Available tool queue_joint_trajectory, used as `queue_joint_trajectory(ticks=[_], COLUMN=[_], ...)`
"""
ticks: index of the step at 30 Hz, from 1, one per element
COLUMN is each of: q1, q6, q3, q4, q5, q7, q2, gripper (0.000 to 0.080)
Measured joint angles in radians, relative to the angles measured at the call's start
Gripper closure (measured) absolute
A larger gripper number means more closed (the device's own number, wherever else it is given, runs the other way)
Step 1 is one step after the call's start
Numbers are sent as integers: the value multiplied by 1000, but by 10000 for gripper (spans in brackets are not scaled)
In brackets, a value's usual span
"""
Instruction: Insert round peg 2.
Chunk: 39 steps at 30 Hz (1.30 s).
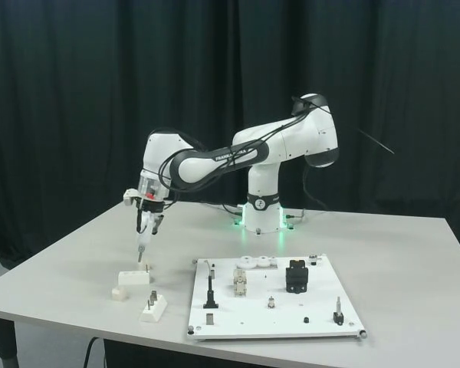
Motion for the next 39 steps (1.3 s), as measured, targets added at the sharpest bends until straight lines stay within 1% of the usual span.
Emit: queue_joint_trajectory(ticks=[11,39], q1=[-1,0], q6=[0,0], q3=[-15,-26], q4=[6,12], q5=[-28,-30], q7=[-1,-3], q2=[4,9], gripper=[743,743])
